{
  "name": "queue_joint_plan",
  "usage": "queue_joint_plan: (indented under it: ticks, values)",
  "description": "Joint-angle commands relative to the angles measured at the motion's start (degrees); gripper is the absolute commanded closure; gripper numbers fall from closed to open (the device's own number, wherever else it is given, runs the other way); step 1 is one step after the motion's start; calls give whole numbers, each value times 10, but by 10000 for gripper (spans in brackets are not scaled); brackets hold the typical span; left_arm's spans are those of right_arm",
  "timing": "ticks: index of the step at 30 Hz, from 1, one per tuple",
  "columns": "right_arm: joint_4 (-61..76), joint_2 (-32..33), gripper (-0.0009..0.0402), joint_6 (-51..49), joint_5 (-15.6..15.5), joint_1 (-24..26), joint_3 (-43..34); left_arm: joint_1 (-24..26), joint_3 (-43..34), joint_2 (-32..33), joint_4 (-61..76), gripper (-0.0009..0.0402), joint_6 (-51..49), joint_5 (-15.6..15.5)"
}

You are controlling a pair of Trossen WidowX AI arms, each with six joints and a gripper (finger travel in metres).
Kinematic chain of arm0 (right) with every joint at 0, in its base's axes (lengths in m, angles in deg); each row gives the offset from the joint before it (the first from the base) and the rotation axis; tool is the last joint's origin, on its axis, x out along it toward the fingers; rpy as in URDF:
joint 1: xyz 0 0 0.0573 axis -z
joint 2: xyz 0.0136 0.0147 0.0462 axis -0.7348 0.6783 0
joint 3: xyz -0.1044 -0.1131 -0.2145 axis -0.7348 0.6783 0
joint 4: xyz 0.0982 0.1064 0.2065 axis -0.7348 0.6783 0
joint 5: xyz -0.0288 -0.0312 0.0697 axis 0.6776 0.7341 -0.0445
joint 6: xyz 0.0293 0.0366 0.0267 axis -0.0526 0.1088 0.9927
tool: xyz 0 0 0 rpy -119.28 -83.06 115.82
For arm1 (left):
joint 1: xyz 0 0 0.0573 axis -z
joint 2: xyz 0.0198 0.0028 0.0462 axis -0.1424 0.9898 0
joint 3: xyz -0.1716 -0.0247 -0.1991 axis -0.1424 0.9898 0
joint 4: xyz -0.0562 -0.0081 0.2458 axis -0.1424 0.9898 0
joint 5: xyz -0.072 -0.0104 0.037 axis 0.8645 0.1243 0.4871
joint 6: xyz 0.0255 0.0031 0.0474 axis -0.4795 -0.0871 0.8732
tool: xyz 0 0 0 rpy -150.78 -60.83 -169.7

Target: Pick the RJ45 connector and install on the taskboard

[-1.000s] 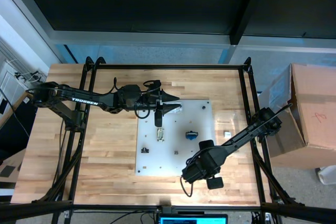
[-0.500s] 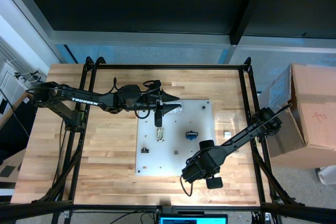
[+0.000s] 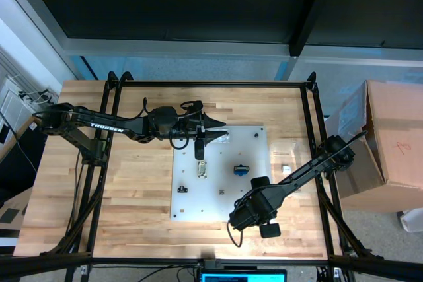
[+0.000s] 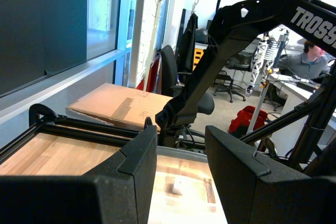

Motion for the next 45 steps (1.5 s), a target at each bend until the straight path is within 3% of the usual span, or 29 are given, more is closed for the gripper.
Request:
queue_joint_plan:
  ticks: [1,16,25,37,45]
  values:
    - [-2,0,393,0,0,0,3,0,0,0,0,271,0,0]
    - [-10,0,393,1,1,0,12,0,0,0,0,271,0,0]
    - [-57,0,393,14,-9,-1,61,0,0,0,0,271,0,0]
    - [-53,-4,393,16,-9,-1,54,0,0,0,0,271,0,0]
    - [-54,-12,356,16,-9,0,53,0,0,0,0,271,0,0]
